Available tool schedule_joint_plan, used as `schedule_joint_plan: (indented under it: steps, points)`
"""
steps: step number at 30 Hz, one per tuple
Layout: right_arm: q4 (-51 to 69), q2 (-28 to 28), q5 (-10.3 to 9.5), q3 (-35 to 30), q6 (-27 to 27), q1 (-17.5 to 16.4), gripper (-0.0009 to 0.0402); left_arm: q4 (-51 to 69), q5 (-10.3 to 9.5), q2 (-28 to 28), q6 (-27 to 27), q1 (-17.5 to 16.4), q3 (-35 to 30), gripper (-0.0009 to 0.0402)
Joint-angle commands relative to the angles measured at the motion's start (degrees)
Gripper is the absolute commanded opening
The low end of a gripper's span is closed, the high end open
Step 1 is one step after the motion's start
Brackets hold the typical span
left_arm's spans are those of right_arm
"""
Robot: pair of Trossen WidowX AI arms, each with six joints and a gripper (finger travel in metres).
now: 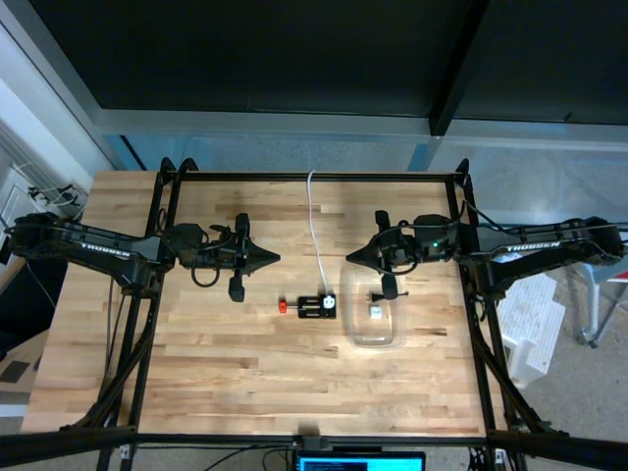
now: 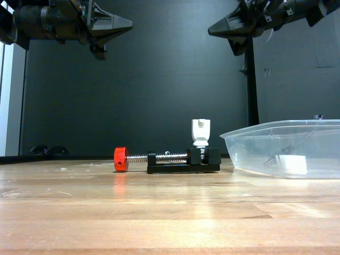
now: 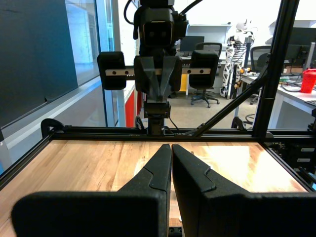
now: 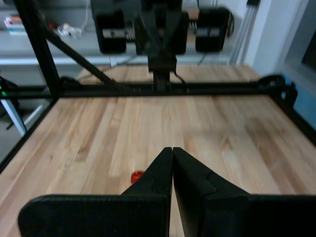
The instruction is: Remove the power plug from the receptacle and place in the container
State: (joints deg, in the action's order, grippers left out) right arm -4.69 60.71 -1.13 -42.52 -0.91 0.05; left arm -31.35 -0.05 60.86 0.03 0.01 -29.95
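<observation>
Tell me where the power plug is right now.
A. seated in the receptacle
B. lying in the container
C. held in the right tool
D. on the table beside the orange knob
B: the power plug lies inside the container, the receptacle has nothing in its top, and the left tool and right tool hang raised on either side, shut and empty.

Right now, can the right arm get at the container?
Probably yes: the right gripper, shut, hangs high beside the container, whose top is open, with nothing between. The left gripper, shut, hangs high, left of the receptacle.
</observation>
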Motion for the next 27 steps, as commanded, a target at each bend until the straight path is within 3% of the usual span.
schedule_joint_plan:
  steps: [1,14,18,20,27]
  points:
    - [-4.9,-0.4,0.0,1.9,0.0,0.1,0.0,0.0,0.02,0.0,0.0,0.0,0.0,0.0]
    - [-20.2,-1.2,-0.68,8.1,0.0,2.2,0.0,0.0,0.02,0.0,0.0,0.0,0.0,0.0]
    - [-21.6,-1.2,-0.72,9.3,0.2,2.2,0.0,0.0,0.02,0.0,0.0,0.0,0.0,0.0]
    - [-22.3,-1.3,-1.92,9.9,0.1,2.3,0.0,0.0,0.02,0.0,0.0,0.0,0.0,0.0]
    - [-24.9,-1.3,-1.92,12.1,-0.3,2.6,0.0,0.0,0.02,0.0,0.0,0.0,0.0,0.0]
